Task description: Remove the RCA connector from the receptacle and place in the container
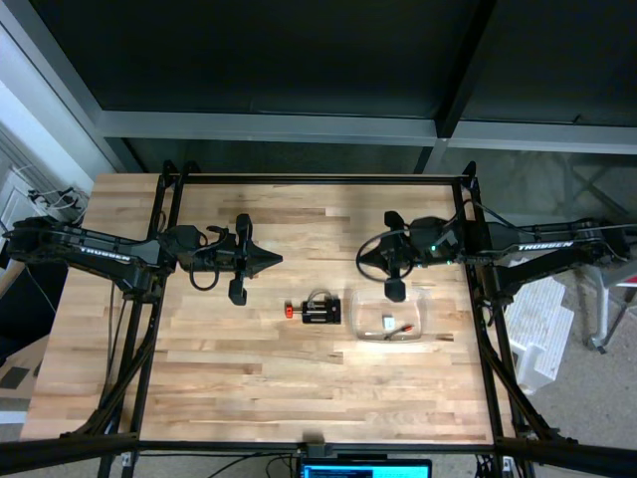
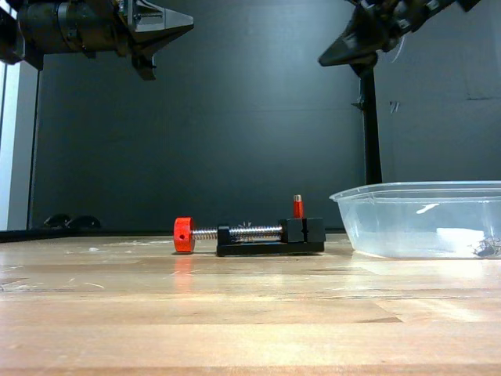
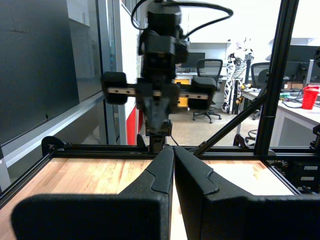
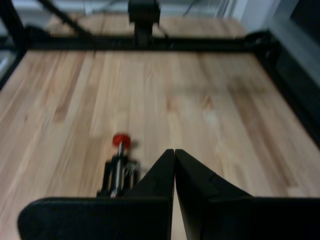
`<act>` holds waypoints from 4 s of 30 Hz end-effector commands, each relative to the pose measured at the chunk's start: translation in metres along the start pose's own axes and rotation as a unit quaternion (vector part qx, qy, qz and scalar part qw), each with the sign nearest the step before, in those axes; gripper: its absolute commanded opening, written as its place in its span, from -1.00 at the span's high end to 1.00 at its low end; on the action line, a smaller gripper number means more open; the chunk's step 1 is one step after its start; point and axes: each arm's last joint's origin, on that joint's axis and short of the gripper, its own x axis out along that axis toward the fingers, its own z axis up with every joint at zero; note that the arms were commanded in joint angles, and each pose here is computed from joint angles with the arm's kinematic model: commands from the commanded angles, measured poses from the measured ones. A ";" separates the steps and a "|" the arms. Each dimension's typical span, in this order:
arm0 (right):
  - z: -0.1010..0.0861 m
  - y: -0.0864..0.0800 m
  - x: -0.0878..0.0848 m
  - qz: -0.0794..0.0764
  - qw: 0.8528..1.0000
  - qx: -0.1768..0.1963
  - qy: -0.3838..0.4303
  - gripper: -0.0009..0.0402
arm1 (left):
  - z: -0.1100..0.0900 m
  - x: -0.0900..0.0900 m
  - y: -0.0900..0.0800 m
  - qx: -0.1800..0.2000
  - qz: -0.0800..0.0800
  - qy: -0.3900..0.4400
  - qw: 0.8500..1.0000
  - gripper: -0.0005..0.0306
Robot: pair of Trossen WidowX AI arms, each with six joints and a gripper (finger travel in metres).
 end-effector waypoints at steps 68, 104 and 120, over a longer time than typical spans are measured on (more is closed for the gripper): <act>-0.027 -0.004 -0.001 0.026 0.973 0.036 -0.227 0.96 | 0.000 0.000 0.000 0.000 0.000 0.000 1.000 0.96; -0.027 -0.004 -0.001 0.026 0.973 0.036 -0.227 0.96 | 0.000 0.000 0.000 0.000 0.000 0.000 1.000 0.96; -0.027 -0.004 -0.001 0.026 0.973 0.036 -0.227 0.96 | 0.000 0.000 0.000 0.000 0.000 0.000 1.000 0.96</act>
